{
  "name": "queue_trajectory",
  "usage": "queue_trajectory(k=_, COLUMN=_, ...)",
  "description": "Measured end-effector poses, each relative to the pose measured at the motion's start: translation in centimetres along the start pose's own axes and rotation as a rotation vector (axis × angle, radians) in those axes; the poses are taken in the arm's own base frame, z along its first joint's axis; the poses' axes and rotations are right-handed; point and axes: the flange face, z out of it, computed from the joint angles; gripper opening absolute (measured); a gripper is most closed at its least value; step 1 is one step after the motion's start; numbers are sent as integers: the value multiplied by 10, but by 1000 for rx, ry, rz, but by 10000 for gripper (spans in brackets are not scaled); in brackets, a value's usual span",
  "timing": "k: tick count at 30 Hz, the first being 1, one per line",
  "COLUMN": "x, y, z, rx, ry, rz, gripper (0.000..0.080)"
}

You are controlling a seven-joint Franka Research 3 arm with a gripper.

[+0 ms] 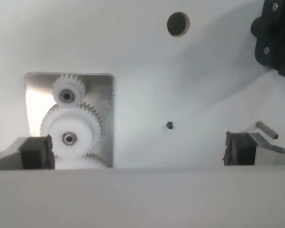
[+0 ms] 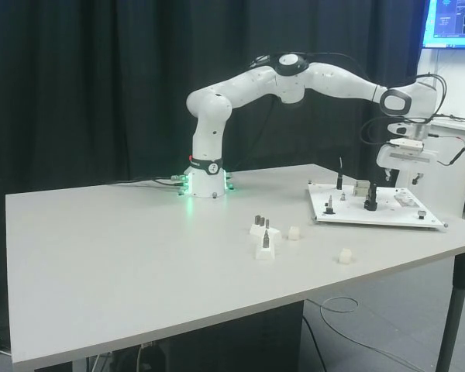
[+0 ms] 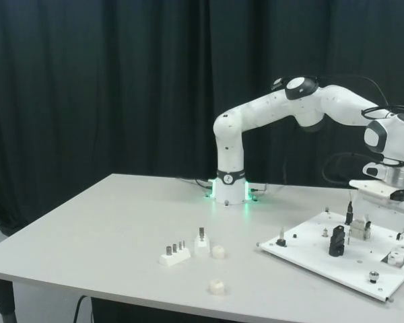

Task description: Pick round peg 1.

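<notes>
From the wrist view the hand (image 1: 137,151) hangs spread open over white gears (image 1: 70,127) with no peg between its pads, so closing here risks grabbing nothing; in both room views the arm (image 2: 294,77) reaches out above the white board (image 3: 310,252), while peg holders (image 3: 174,254) sit at nine o'clock on the worktop (image 2: 124,248), well apart.

text: none readable | labels: none | monitor (image 2: 452,23): content illegible

Third gear (image 1: 83,161): lower part hidden behind wrist housing | black fixture (image 1: 274,35): cut by frame edge | pegs (image 2: 261,223): too small to distinguish
</notes>
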Motion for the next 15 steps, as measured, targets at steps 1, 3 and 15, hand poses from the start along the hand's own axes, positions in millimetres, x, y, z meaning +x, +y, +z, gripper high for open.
queue_trajectory(k=1, x=0, y=0, z=-1, rx=2, ry=1, rz=-3, gripper=800)
queue_trajectory(k=3, x=0, y=0, z=-3, rx=5, ry=2, rz=-10, gripper=800)
queue_trajectory(k=15, x=7, y=-3, z=-14, rx=28, ry=15, rz=-32, gripper=800)
